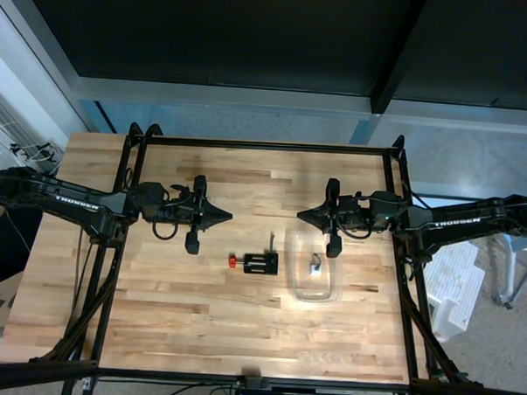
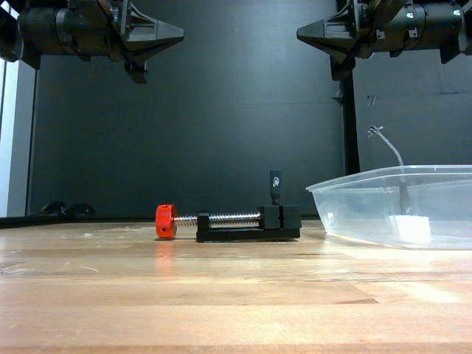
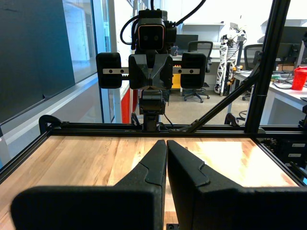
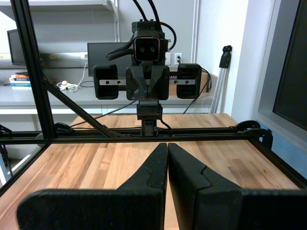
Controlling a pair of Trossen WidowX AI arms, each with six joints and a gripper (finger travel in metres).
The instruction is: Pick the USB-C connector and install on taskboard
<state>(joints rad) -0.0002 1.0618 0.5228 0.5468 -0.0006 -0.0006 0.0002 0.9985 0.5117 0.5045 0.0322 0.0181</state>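
usb-c connector [image 1: 314, 261], tiny dark plug piece: lying, as far as can be made out, inside the clear rectangular plastic tray [image 1: 296, 291], touching or just beside a small white square piece [image 2: 414, 229], with a thin grey wire [image 2: 377, 131] rising above the tray rim. sitting on the pale wooden table [image 1: 197, 317] just left of that tray and apart from it: the taskboard [image 1: 260, 265], a small black rectangular block with a red-orange knob [image 1: 232, 261] at its left end and a thin dark upright part [image 2: 275, 186] near its right end.

finding the left gripper [image 1: 228, 216] hanging high over the table, beyond and left of the block, black fingers pressed together on nothing. finding the right gripper [image 1: 300, 216] hanging at like height near the tray's far end, fingers likewise pressed together, carrying nothing.

judging the step as the very outset: picking not yet begun, installing to come after. probably calling next for the right gripper, being nearer: parting the fingers, lowering into the tray, closing squarely on the tiny plug while avoiding the wire, the white piece and the tray wall. needing a fine, centred grip for seating in the block afterwards.
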